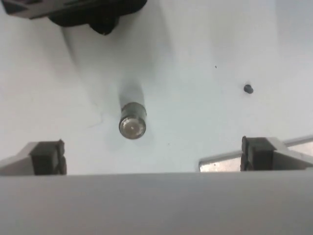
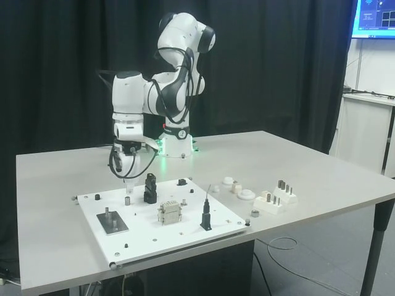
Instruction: Pick square peg 4.
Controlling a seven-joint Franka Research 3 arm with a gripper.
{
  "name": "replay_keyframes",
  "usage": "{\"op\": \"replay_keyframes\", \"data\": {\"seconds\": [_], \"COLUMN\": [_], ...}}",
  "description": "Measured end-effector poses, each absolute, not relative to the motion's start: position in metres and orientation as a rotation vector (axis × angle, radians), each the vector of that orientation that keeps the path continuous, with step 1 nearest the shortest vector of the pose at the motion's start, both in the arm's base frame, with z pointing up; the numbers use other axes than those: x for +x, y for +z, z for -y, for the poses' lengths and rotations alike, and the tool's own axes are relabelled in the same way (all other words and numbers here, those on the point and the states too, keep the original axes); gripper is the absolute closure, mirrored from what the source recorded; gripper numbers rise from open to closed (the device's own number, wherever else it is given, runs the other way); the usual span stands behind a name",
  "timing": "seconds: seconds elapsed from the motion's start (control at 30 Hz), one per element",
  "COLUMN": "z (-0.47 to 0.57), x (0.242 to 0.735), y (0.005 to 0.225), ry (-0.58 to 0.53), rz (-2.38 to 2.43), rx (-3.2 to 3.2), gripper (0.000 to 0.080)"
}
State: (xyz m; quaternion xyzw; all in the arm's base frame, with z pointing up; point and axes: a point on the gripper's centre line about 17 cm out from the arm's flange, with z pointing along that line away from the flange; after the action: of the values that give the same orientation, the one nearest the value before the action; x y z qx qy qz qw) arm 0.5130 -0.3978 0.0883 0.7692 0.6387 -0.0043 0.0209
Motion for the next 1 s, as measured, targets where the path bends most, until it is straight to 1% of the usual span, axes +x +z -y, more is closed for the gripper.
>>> {"op": "replay_keyframes", "data": {"seconds": [0.17,0.33,1.0], "z": [0.396,0.396,0.398], "x": [0.512,0.511,0.51], "y": [0.096,0.099,0.101], "ry": [-0.019,-0.025,-0.028], "rz": [-1.984,-1.985,-1.97], "rx": [2.388,2.39,2.4], "gripper": [0.0005,0.0003,0.0003]}}
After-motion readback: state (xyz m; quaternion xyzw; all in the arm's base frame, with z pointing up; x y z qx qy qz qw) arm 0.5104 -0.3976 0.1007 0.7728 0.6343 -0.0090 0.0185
